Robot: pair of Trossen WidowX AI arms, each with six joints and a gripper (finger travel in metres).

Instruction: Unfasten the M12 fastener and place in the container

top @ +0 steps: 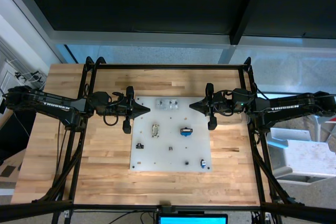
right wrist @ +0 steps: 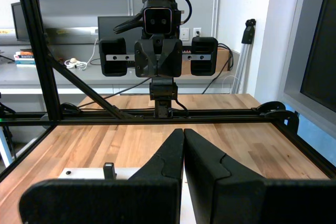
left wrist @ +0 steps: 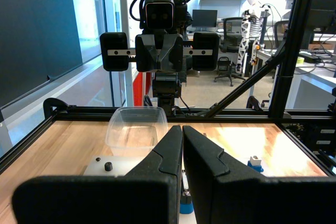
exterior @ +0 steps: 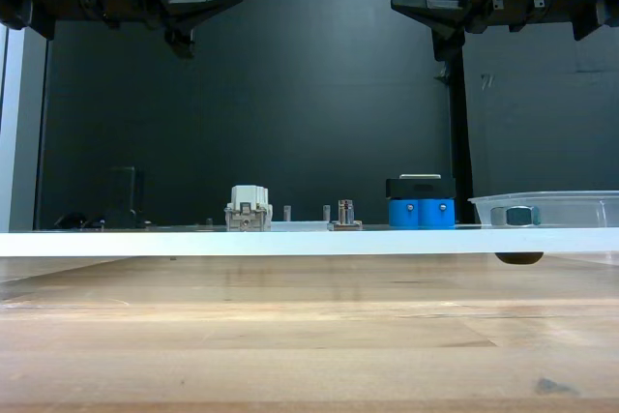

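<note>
TROSSEN | white lettering on left arm [top: 51, 104] | same on right arm [top: 286, 106]

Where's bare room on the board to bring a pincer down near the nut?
Bare: the white board at its near left corner, nearside of the black clip, and the strip between the blue connector and the nut. Crowded: mid-board, around the beige connector and silver post. Left pincer and right pincer, both shut, hang high over the board's far edge.
</note>
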